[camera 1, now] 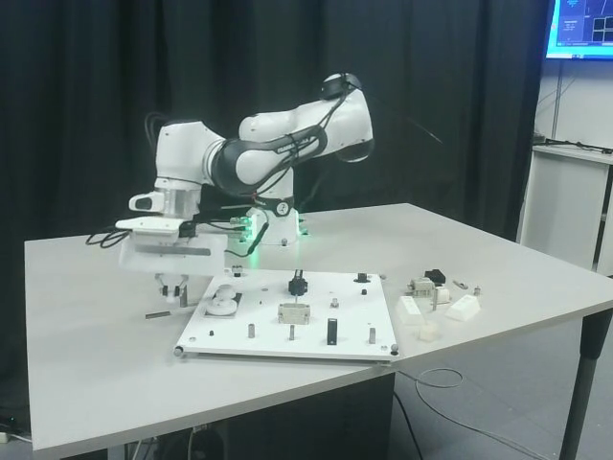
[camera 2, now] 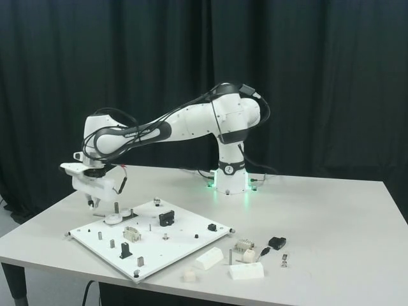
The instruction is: Place small gear.
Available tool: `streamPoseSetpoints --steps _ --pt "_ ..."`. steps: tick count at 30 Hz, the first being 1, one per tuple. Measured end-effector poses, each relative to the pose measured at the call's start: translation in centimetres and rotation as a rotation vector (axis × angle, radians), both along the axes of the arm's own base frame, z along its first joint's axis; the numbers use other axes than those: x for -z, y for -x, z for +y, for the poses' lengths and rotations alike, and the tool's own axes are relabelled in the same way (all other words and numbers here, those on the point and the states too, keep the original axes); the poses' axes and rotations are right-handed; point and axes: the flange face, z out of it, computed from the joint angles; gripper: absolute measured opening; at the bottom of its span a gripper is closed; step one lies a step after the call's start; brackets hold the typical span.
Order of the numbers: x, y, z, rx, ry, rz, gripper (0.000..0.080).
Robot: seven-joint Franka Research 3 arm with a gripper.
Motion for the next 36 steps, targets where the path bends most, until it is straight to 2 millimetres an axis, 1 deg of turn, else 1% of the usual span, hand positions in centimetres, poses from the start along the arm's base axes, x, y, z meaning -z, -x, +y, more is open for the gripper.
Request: streamPoseSetpoints --steps 13,24,36 --pt "1.9 -1.9 -2.5 -0.044 -0.036 0.024 0.014" --pt "3.5 -3.2 -3.4 -0.088 -0.067 0.06 0.014" --pt "4.6 -3.5 -4.3 -0.104 -0.095 0.071 0.014"
